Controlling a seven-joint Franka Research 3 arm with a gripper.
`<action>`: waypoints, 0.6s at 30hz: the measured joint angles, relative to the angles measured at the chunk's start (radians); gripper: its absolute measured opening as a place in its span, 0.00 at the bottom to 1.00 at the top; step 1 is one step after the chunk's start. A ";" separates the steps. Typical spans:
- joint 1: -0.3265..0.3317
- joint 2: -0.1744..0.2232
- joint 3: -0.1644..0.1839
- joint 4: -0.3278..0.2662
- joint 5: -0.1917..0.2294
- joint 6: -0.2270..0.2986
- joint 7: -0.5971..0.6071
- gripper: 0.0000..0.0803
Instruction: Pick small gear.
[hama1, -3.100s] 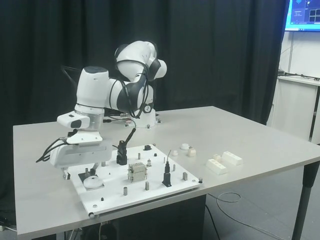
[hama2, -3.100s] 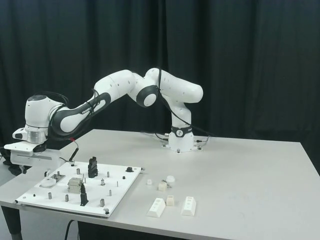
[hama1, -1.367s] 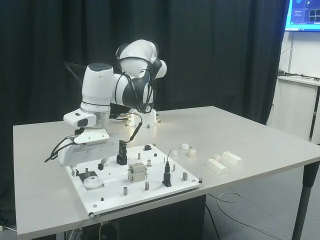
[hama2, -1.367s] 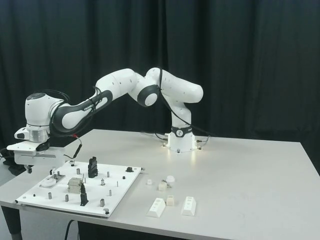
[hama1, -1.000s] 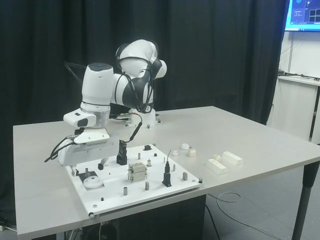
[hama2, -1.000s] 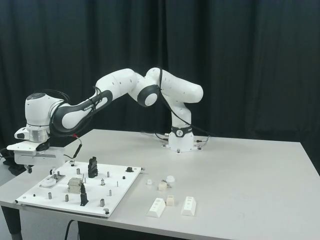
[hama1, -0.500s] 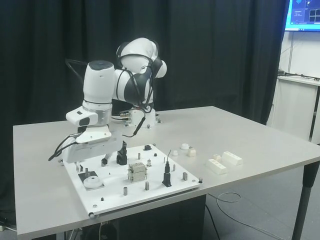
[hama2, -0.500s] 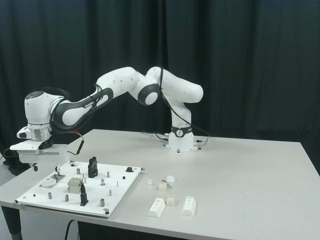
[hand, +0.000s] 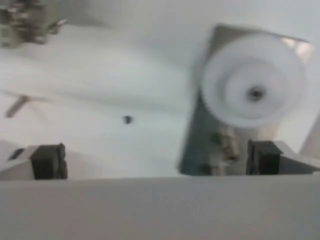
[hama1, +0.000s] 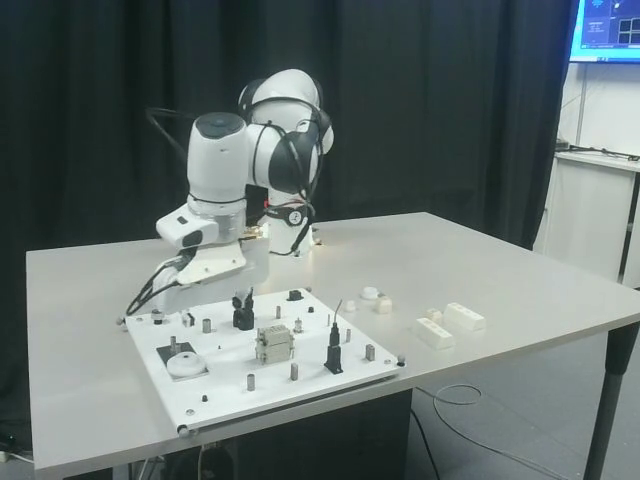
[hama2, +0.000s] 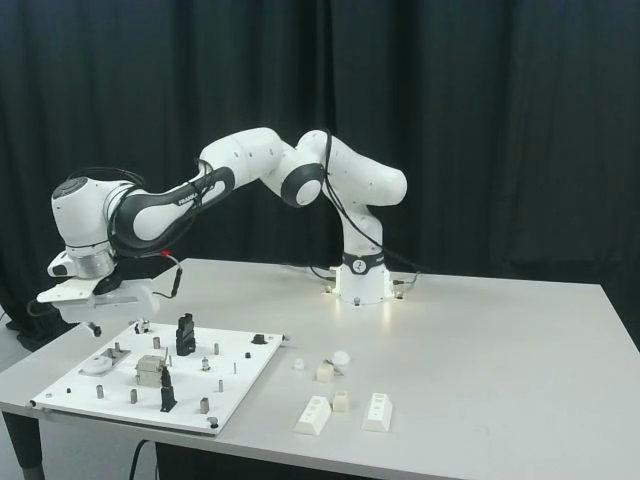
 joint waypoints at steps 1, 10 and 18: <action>0.004 -0.001 -0.001 0.000 0.000 -0.011 0.005 1.00; 0.044 -0.017 -0.011 -0.006 0.000 -0.108 0.057 1.00; 0.076 -0.026 -0.019 -0.016 -0.001 -0.178 0.095 1.00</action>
